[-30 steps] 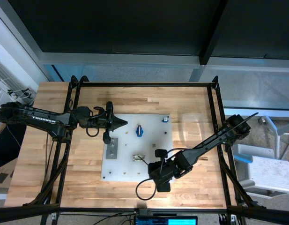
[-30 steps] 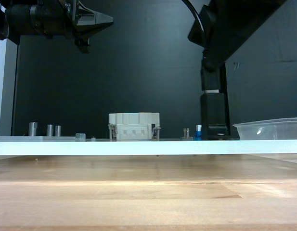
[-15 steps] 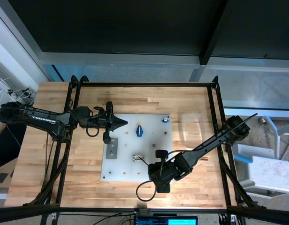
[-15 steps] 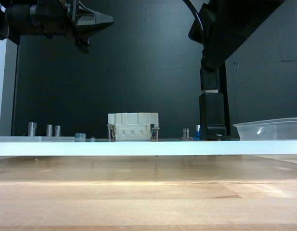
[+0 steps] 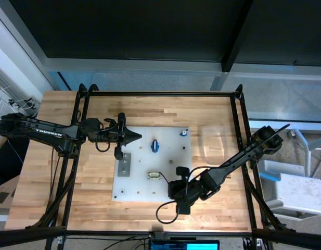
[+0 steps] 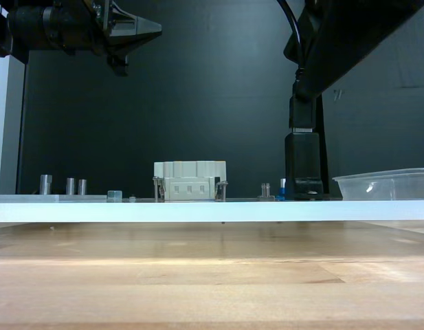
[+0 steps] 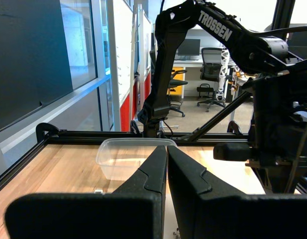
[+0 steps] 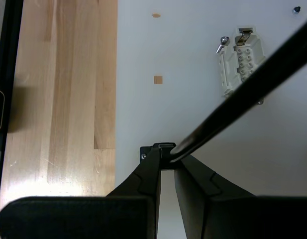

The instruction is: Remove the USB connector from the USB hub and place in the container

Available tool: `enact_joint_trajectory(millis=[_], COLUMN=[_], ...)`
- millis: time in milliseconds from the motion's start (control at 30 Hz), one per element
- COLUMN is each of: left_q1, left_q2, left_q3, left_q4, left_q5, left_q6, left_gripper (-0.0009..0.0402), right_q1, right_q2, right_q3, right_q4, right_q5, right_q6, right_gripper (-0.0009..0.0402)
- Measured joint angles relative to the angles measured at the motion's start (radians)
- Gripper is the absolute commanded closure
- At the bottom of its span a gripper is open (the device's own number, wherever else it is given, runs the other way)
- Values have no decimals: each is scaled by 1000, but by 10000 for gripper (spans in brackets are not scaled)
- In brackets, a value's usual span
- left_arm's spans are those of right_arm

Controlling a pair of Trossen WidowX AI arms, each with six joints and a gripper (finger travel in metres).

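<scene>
Right tool [image 8: 167,158] stands low over the near edge of the white task board [image 5: 150,156], its two fingers drawn almost together about the plug end of the USB connector [image 8: 233,94], where the plug meets the USB hub [image 8: 163,147]. The thin black cable runs away from the fingertips toward the silver-beige connector [image 8: 242,64] just beyond. The hub, a small black block, sits on the board directly under the fingertips. The plug looks seated, so the step in hand appears to be the grasp and pull, with nothing yet lifted free.

The next move probably calls for a firm pinch and a straight draw along the plug's own line, so that it leaves the hub without twisting. A lift should follow, then a carry to the right across the board's edge to the container [image 7: 118,162].

That clear tub rests on the wooden desk [image 5: 72,198] to the right of the board, well apart from the hub. It appears to hold nothing; only glints show on its walls.

Farther off on the board are the blue upright clip [image 5: 155,145] and the grey metal block [image 5: 125,166]. Left tool [image 5: 137,136] hangs high above the board's far left corner, fingers closed on nothing, taking no part in the work.
</scene>
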Motion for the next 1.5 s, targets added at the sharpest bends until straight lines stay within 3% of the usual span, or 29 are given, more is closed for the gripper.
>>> enact_joint_trajectory(millis=[67,367,567,1133,1500], left_q1=[0,0,0,0,0], left_q2=[0,0,0,0,0], left_q3=[0,0,0,0,0], left_q4=[0,0,0,0,0], left_q5=[0,0,0,0,0], left_q6=[0,0,0,0,0], left_gripper=[392,392,392,392,392], right_q1=[5,10,5,-38,-36], right_q2=[-5,-16,-19,83,70], right_q3=[-9,-21,-2,179,154], right_q4=[8,13,-31,-228,-195], right_q5=[13,9,-50,-126,-103], right_q6=[2,3,-14,-135,-133], right_gripper=[393,393,393,393,393])
